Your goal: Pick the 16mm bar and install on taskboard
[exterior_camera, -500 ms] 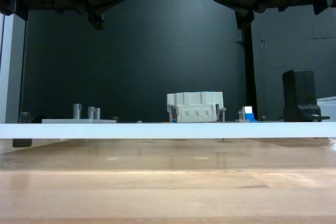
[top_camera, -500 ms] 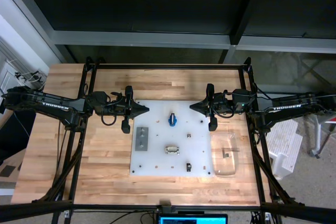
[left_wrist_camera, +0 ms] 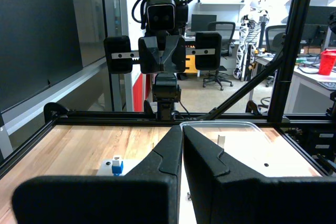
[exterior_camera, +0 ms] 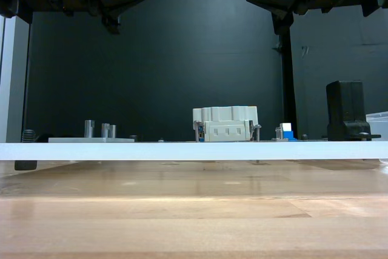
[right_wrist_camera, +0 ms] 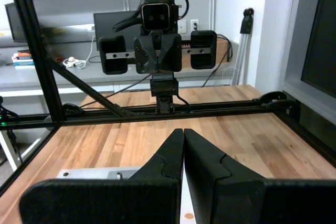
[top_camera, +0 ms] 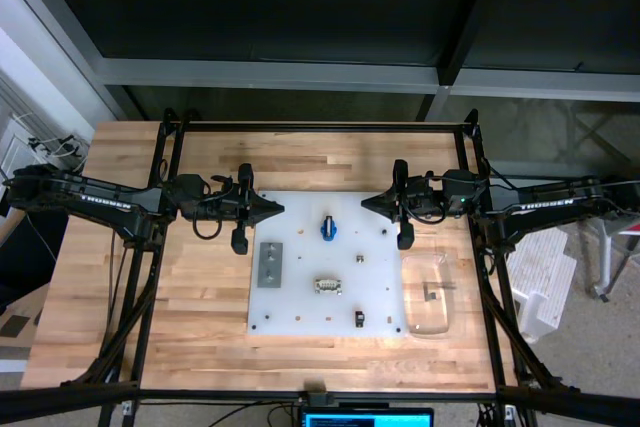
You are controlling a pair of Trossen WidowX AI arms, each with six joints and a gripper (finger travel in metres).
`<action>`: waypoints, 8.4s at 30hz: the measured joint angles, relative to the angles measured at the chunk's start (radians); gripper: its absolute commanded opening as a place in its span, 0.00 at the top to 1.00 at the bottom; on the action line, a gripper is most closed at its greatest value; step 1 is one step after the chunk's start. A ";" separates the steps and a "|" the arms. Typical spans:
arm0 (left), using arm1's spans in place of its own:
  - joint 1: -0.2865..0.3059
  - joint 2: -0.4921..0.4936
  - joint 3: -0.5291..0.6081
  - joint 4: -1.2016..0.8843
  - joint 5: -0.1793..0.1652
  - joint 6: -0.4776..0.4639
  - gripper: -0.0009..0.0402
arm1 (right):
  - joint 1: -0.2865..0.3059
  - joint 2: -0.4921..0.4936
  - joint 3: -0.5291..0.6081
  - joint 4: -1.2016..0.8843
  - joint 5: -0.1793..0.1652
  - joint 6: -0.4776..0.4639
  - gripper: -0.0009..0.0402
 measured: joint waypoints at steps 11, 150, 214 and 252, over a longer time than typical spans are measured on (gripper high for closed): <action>0.000 0.000 0.000 0.000 0.000 0.000 0.98 | 0.034 0.000 0.254 -0.666 -0.002 -0.025 0.98; 0.000 0.000 0.000 0.000 0.000 0.000 0.98 | 0.818 0.389 0.176 -1.176 0.150 0.646 0.60; 0.000 0.000 0.000 0.000 0.000 0.000 0.98 | 0.803 0.465 0.621 -1.457 0.156 0.756 0.94; 0.000 0.000 0.000 0.000 0.000 0.000 0.98 | 0.705 0.819 0.793 -1.407 0.150 0.657 0.90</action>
